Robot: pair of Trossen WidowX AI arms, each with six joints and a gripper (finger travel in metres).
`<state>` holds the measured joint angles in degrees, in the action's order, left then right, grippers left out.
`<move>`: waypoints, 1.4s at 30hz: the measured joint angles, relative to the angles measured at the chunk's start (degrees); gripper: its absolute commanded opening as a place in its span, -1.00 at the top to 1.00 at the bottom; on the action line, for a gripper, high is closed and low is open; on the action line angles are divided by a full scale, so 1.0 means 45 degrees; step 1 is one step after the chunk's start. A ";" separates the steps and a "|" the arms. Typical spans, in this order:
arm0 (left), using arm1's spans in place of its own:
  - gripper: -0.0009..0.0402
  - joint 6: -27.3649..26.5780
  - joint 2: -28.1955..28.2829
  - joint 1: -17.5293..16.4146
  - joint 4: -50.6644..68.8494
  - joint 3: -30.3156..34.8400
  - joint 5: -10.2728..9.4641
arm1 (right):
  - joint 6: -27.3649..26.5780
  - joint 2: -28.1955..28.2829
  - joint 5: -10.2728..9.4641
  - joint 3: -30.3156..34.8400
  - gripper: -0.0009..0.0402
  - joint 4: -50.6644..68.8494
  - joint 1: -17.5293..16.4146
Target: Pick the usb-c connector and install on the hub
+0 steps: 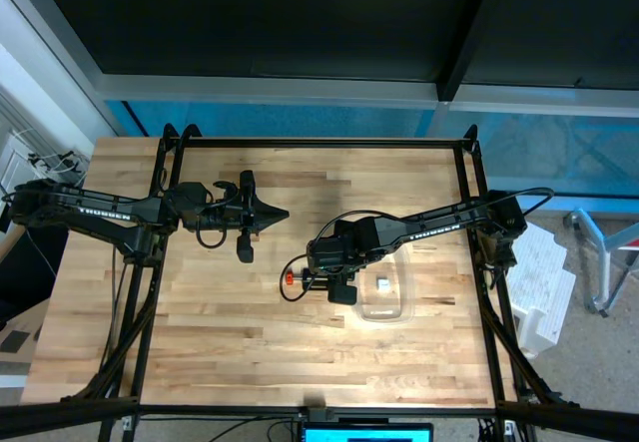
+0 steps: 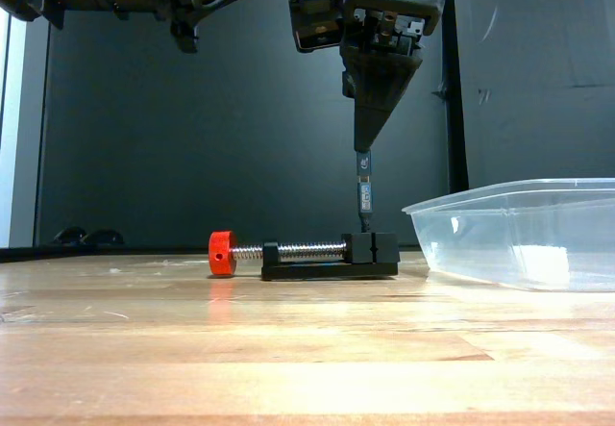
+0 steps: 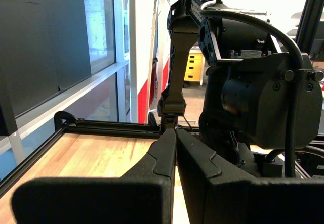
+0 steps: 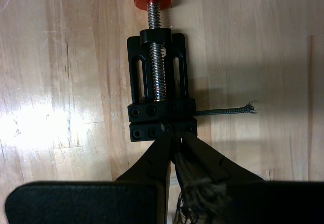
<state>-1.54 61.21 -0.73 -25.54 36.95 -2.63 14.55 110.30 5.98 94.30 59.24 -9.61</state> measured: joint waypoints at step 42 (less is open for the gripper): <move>0.96 0.0000 0.0000 0.0000 0.0000 0.0000 0.0000 | 0.0039 -0.0010 0.0005 -0.0301 0.95 -0.0296 -0.0029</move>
<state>-1.54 61.21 -0.73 -25.54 36.95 -2.63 14.72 110.26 6.00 92.95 57.91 -9.74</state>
